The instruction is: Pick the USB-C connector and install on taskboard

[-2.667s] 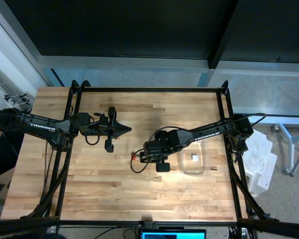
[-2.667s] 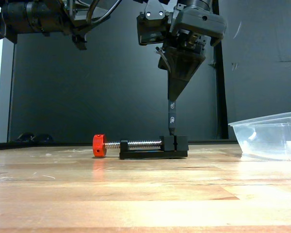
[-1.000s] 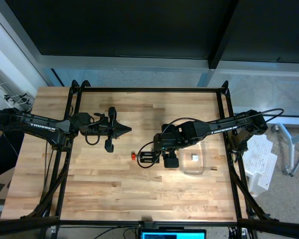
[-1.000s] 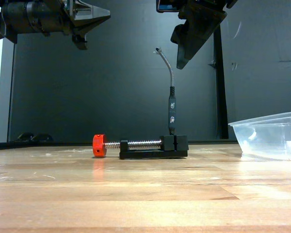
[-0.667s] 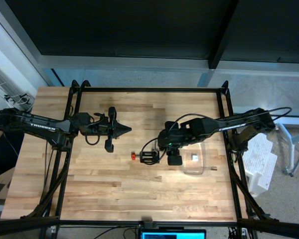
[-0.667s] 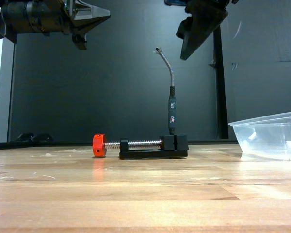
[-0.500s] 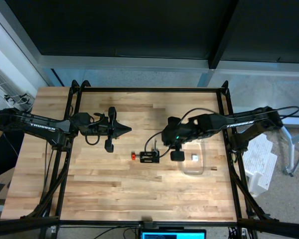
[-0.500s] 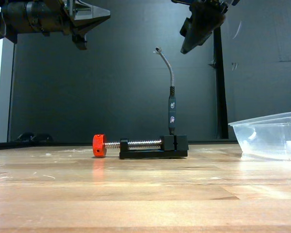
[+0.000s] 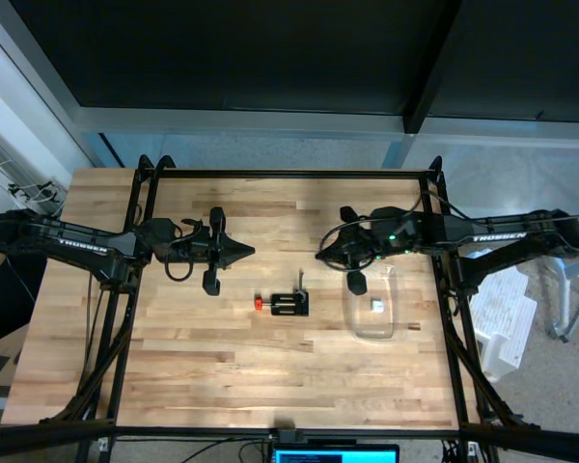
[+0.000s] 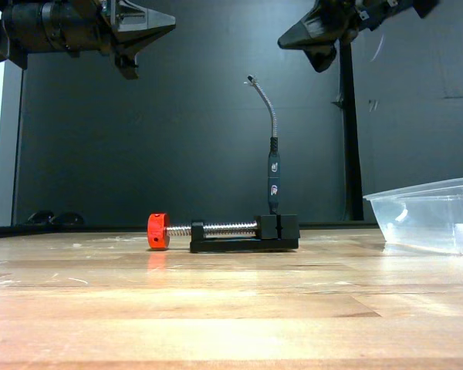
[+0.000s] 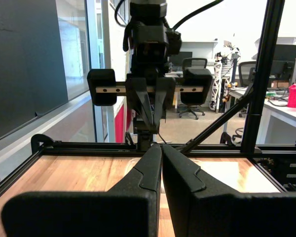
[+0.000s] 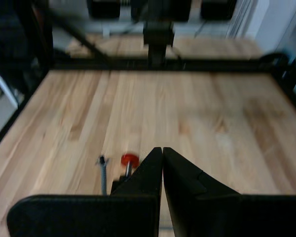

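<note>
Black and slim, the plug (image 10: pixel 272 176) stands upright in the clamp block (image 10: pixel 243 235), braided tail curving above; we judge it light, stiff-bodied, bendy-tailed, best held by the body. We count one plug, one block, one tray (image 10: pixel 428 210), perhaps one white bit (image 9: pixel 375 305) inside. Left gripper (image 10: pixel 172 28) and right gripper (image 10: pixel 281 43) hang high, both closed on nothing.

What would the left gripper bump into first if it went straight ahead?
Probably the right gripper, which faces the left gripper at about the same height. Nothing shows between them, though depth is unclear.
</note>
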`<state>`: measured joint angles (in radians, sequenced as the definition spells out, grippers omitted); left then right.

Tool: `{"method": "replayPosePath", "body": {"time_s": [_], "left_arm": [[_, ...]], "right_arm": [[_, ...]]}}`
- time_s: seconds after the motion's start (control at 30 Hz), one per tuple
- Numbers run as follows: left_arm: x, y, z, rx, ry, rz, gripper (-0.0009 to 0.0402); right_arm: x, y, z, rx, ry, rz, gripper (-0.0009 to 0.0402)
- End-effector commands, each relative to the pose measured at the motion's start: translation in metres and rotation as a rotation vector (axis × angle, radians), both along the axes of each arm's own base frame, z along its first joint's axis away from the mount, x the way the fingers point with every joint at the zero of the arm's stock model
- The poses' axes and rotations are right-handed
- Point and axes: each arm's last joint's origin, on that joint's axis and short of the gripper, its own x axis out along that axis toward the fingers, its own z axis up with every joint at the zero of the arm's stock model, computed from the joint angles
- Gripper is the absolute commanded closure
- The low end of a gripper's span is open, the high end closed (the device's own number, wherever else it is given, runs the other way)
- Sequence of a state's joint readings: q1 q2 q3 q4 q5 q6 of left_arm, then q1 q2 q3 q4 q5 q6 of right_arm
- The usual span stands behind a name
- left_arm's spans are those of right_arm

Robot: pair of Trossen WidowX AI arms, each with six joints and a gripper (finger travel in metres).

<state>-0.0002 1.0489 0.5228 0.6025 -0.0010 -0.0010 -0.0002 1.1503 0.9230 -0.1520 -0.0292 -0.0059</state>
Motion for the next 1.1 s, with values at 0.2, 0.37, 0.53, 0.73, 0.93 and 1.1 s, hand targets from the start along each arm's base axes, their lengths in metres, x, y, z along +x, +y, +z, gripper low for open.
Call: {"method": "replayPosePath", "body": {"time_s": [0.2,0.37,0.53,0.73,0.93,1.1], "left_arm": [[0.0,0.0,0.0,0.0,0.0,0.0,0.0393],[0.0,0.0,0.0,0.0,0.0,0.0,0.0393],[0.0,0.0,0.0,0.0,0.0,0.0,0.0393],[0.0,0.0,0.0,0.0,0.0,0.0,0.0393],[0.0,0.0,0.0,0.0,0.0,0.0,0.0393],[0.0,0.0,0.0,0.0,0.0,0.0,0.0393]], "right_arm": [[-0.022,-0.006,-0.01,0.004,-0.229,-0.007,0.0393],[-0.029,-0.011,-0.018,0.028,-0.307,0.013,0.0393],[-0.035,-0.011,-0.024,0.029,-0.369,0.019,0.0393],[-0.038,-0.012,-0.028,0.02,-0.391,0.001,0.0393],[-0.039,-0.012,-0.035,0.041,-0.395,-0.002,0.0393],[-0.039,-0.012,-0.036,0.042,-0.393,-0.002,0.0393]]}}
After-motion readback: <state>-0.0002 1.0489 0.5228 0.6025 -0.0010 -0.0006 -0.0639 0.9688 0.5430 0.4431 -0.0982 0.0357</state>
